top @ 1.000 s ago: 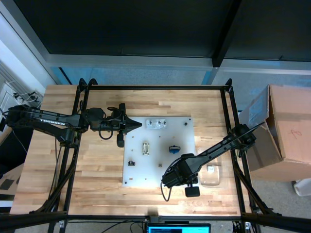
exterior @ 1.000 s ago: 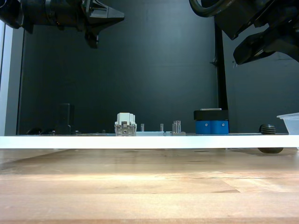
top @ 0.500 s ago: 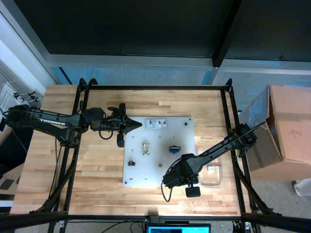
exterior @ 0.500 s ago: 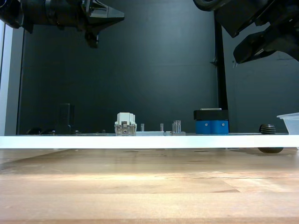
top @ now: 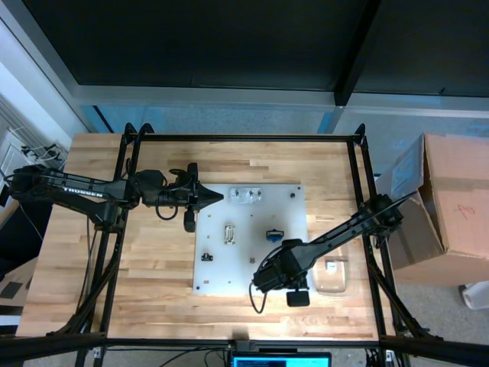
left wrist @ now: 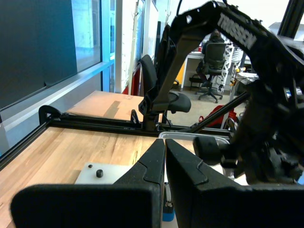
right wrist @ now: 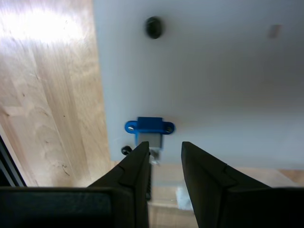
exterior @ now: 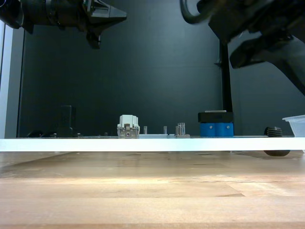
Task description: Pick the RJ45 connector and install on the taskboard
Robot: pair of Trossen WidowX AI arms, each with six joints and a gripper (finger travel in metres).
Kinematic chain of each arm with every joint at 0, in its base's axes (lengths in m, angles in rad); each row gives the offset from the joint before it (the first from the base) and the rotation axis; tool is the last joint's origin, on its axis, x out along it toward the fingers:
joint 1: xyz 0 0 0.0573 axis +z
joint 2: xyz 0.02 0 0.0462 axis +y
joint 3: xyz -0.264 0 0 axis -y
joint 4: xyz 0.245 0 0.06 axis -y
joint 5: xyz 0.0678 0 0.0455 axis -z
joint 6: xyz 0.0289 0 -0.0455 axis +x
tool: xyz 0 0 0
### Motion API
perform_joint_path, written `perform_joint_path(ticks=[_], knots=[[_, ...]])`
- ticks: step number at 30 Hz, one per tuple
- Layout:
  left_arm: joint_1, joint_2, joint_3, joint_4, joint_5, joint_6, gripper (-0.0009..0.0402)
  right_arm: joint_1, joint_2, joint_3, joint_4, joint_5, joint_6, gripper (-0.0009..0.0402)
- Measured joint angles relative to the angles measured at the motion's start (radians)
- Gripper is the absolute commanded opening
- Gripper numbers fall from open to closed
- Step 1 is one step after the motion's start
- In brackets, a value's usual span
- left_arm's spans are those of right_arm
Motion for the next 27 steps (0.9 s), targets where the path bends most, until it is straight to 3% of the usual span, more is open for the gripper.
perform_joint_path(ticks=[5, 8, 12, 17, 27], knots=[[0.0, 0.0, 0.0, -0.011, 0.0, 0.0, 0.0001, 0.007, -0.047, 0.0, -0.008, -0.015, 0.016, 0.0127], [0.0, 0.0, 0.0, -0.014, -0.001, 0.0, 0.0001, 0.005, -0.093, 0.002, -0.009, 0.01, 0.032, 0.0135], [0.0, 0.0, 0.0, -0.02, 0.0, 0.0, 0.0001, 0.008, -0.174, 0.002, -0.005, 0.07, 0.044, 0.0133], [0.0, 0.0, 0.0, -0.02, 0.0, 0.0, 0.0001, 0.009, -0.286, -0.025, 0.033, 0.184, 0.046, 0.0124], [-0.002, 0.0, 0.0, -0.019, 0.0, 0.0, 0.0001, -0.038, -0.573, -0.299, 0.33, 0.286, 0.004, 0.0072]])
